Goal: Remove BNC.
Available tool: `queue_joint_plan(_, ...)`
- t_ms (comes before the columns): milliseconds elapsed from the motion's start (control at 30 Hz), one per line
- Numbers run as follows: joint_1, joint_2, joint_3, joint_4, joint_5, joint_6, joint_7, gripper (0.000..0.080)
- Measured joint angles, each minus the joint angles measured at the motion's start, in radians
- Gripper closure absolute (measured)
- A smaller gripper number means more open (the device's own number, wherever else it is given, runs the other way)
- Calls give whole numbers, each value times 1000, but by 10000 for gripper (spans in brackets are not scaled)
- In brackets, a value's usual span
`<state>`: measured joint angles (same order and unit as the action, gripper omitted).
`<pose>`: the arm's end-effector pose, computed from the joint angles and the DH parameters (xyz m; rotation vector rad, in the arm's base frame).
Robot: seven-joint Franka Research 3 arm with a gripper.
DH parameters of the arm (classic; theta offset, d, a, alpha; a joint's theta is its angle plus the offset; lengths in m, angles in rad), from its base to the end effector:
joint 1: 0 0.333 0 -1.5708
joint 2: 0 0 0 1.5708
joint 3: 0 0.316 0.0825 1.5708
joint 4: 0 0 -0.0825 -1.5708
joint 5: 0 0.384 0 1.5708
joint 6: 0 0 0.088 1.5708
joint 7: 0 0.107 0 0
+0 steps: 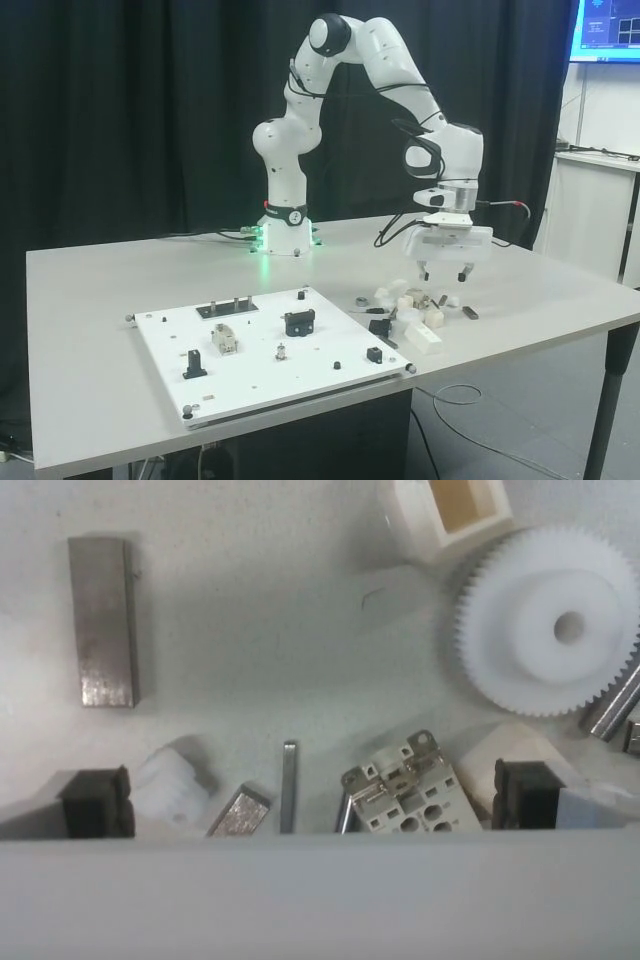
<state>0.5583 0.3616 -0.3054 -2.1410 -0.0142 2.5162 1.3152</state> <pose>0.5565 0.1452 0.2439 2.6775 -1.5166 0.1569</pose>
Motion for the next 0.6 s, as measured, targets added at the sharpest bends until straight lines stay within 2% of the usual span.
queue_joint_plan(600,-5,0,0,-2,-5,7,3,3)
